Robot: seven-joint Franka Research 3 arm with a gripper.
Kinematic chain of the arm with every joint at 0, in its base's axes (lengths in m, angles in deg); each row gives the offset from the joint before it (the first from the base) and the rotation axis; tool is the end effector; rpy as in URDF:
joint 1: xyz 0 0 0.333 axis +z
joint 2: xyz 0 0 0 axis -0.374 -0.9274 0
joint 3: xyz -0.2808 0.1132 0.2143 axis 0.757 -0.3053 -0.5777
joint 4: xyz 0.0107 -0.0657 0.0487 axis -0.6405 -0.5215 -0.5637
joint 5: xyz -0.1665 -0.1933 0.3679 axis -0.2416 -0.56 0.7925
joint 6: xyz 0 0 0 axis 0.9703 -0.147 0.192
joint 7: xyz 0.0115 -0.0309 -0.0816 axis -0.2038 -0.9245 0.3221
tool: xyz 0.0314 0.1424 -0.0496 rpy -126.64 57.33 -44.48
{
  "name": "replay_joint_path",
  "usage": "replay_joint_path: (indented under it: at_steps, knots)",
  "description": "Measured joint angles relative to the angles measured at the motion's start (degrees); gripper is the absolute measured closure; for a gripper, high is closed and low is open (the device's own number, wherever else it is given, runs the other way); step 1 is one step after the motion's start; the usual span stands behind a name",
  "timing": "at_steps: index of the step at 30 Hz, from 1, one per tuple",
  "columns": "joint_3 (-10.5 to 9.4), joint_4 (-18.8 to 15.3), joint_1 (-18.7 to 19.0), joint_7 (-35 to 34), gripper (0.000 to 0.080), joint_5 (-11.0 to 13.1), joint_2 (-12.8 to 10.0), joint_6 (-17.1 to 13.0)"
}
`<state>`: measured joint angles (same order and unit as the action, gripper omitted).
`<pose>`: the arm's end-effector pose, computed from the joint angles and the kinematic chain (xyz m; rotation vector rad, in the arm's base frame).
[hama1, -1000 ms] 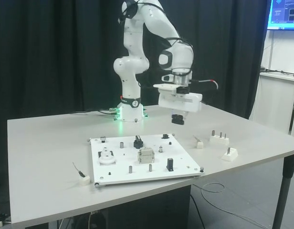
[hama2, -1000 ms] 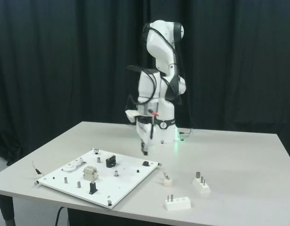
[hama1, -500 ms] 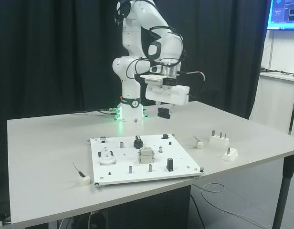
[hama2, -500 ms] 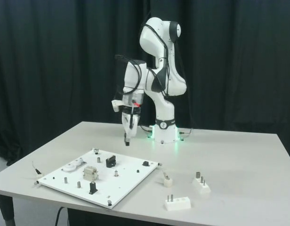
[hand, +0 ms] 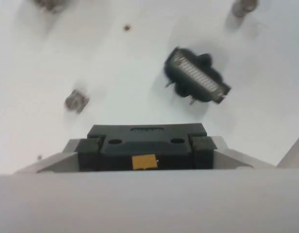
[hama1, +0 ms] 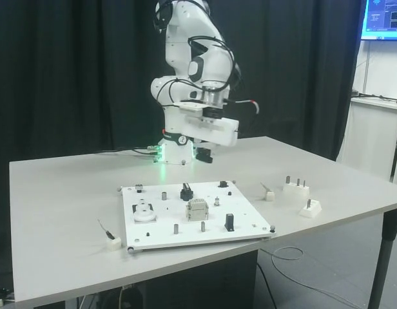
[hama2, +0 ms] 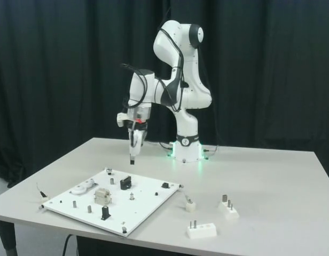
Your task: Insert D-SUB.
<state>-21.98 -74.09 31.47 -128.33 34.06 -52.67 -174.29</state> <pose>0.5322 -0.1235 0.3146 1.6869 -2.5934 0.2945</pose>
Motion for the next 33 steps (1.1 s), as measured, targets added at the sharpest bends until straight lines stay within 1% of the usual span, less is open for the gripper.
replay_joint_path:
  at_steps: [6,12,19,29,33]
  knots:
    - [0.01,-0.7,-2.1,-4.4,0.0417,0.0,-0.7,0.0]
    - [0.14,-0.8,-4.0,-9.1,0.0417,0.0,-1.9,-0.5]
    - [0.88,-0.8,-5.3,-10.4,0.0417,0.4,-3.2,-1.6]
    - [1.92,-0.8,-5.6,-10.6,0.0417,2.9,-4.5,-4.0]
    - [2.03,-0.7,-5.6,-10.6,0.0417,4.9,-5.1,-5.1]
